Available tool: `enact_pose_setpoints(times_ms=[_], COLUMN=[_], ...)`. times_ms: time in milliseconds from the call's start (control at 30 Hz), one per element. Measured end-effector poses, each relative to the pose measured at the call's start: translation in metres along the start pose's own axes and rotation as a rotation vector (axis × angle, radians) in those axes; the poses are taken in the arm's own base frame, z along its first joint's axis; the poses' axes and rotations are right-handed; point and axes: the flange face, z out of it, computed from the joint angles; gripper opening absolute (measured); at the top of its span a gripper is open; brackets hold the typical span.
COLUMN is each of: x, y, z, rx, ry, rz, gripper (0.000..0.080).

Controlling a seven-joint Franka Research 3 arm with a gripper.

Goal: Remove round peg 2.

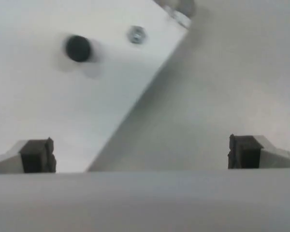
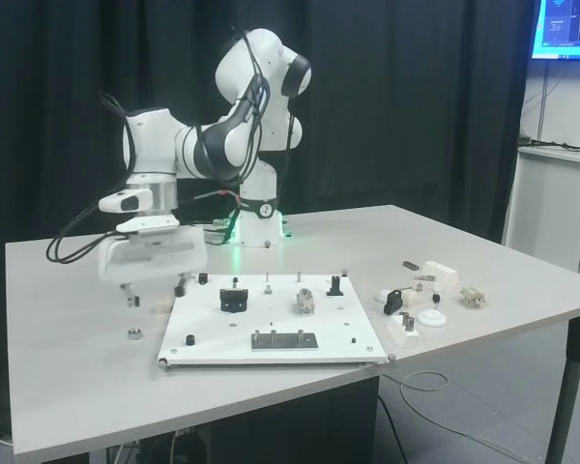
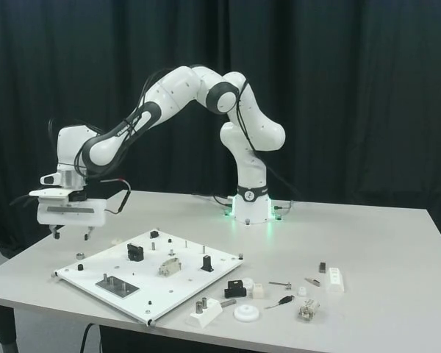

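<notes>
The grey table point(image 3: 367, 243) carries the white board point(image 3: 95, 266), the arm's base point(image 3: 251, 211) and scattered small parts point(image 3: 279, 290).

Two room cams sit back from the table point(image 2: 68, 319), viewing it from different sides; both catch the arm point(image 3: 169, 95) and board point(image 2: 271, 324). The wrist cam looks down close over the board's edge.

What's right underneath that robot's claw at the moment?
Under the open gripper the wrist view shows the white board's edge, with a small black peg and a screw on it, beside bare grey table. The gripper's body hides whatever lies nearer.
</notes>
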Motion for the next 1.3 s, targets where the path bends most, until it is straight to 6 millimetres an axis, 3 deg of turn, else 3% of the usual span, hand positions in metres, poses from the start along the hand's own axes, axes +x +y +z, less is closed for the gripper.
enact_pose_setpoints(times_ms=[533, 1300], x=[-0.012, -0.068], y=[-0.050, -0.147], z=[-0.027, -0.038], rx=[0.091, 0.066], ry=[-0.083, -0.199], rz=[-0.027, -0.063], gripper=[0.0800, 0.0800])
